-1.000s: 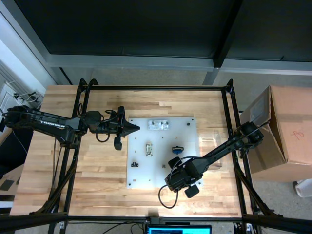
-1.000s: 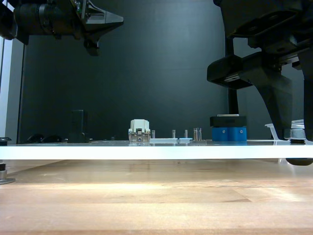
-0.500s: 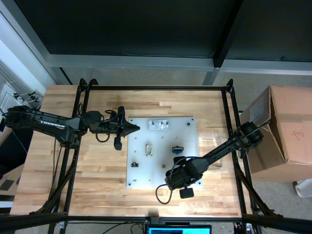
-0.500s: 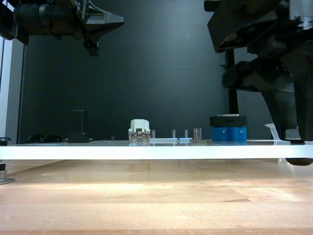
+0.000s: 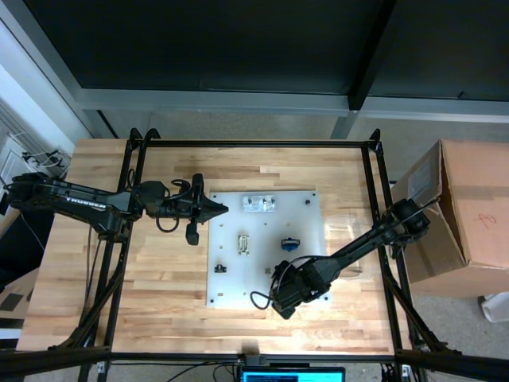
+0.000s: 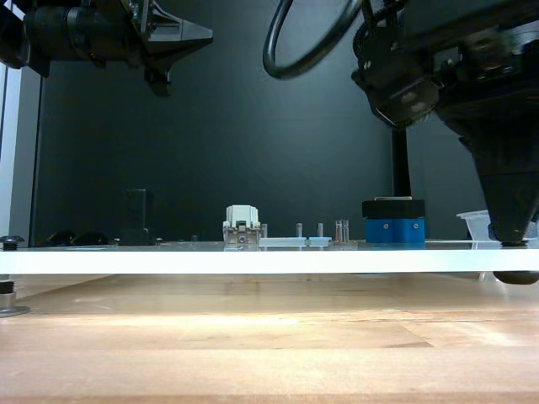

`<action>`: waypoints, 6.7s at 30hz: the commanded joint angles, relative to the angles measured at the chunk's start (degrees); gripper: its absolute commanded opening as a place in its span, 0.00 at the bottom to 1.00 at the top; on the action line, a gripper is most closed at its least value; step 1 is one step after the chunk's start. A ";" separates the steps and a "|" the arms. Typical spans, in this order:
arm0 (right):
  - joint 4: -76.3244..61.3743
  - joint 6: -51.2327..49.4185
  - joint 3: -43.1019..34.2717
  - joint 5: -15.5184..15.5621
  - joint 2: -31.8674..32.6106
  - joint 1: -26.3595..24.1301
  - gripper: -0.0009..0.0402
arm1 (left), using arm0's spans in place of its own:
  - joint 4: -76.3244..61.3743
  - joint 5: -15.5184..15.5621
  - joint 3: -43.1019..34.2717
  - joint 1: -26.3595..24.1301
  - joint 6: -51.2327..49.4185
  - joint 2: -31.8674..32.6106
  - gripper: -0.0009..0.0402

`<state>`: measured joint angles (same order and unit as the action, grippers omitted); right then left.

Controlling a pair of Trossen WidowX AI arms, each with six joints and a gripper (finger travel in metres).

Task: Pick the M12 nut and place it on its threads and fasten

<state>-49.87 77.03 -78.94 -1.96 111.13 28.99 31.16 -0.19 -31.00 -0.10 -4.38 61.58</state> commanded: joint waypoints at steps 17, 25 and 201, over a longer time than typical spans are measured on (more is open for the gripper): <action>-0.02 9.75 0.04 0.00 0.02 0.02 0.08 | 0.02 0.00 -0.02 0.00 0.02 0.02 0.02; 0.00 9.66 0.04 0.04 0.02 0.02 0.16 | 0.02 0.00 0.00 0.02 0.00 0.02 0.02; -5.75 -36.02 -1.05 -3.61 -2.19 1.46 0.02 | 0.02 0.00 0.00 0.02 0.00 0.02 0.02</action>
<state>-55.09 41.10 -80.07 -5.28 108.99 30.50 31.16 -0.16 -31.00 -0.10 -4.38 61.58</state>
